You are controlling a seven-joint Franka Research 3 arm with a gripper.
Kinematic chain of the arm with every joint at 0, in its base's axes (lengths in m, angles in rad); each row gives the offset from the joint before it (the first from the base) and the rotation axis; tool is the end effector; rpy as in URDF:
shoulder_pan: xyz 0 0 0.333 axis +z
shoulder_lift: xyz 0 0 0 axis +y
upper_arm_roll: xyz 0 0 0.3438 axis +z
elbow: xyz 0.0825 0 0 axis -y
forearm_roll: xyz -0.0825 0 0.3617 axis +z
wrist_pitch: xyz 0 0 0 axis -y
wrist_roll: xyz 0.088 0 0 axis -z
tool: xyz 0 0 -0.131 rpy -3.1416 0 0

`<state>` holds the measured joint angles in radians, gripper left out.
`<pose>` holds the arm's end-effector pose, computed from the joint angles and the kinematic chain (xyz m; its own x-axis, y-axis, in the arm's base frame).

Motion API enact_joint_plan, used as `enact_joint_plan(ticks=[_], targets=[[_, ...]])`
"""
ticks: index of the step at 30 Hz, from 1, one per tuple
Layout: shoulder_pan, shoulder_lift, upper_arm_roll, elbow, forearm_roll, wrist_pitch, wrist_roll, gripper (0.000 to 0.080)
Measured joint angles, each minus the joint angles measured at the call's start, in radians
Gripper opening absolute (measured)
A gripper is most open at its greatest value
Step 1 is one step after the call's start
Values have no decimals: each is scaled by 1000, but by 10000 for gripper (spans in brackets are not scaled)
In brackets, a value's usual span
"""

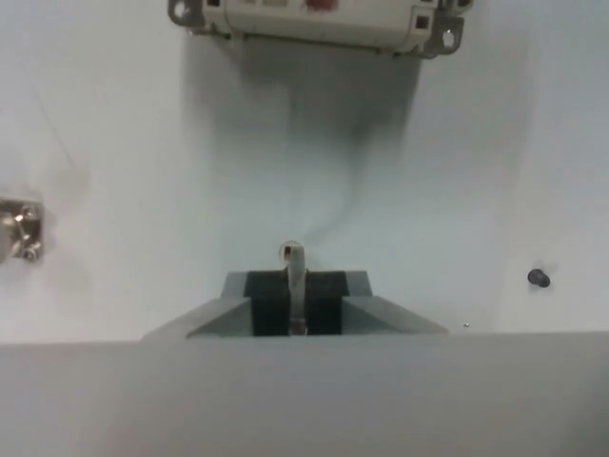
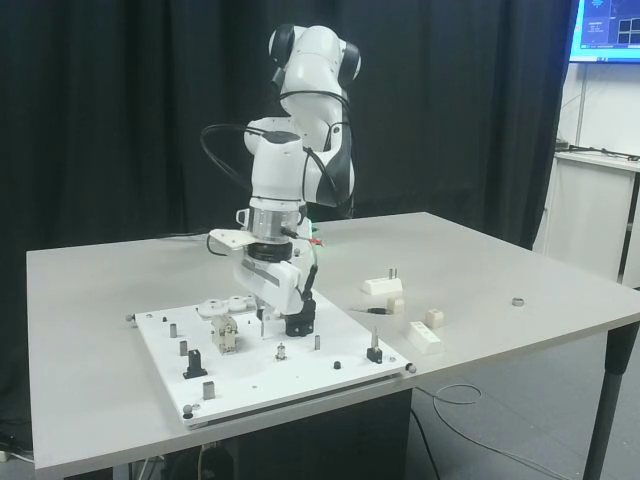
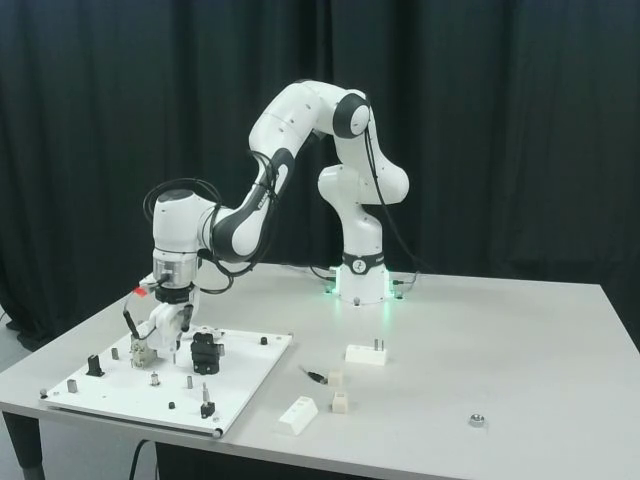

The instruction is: Insert square peg 1.

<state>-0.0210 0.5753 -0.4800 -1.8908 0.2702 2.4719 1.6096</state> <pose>0.5747 -0.2851 0.2516 -0.6216 -0.7805 0.0665 -0.7827 0.6153 -0.0941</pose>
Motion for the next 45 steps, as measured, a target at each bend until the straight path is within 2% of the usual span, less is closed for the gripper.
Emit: enact_joint_plan(ticks=[45], targets=[[-4,13,7,-1,13,16,-15,31]])
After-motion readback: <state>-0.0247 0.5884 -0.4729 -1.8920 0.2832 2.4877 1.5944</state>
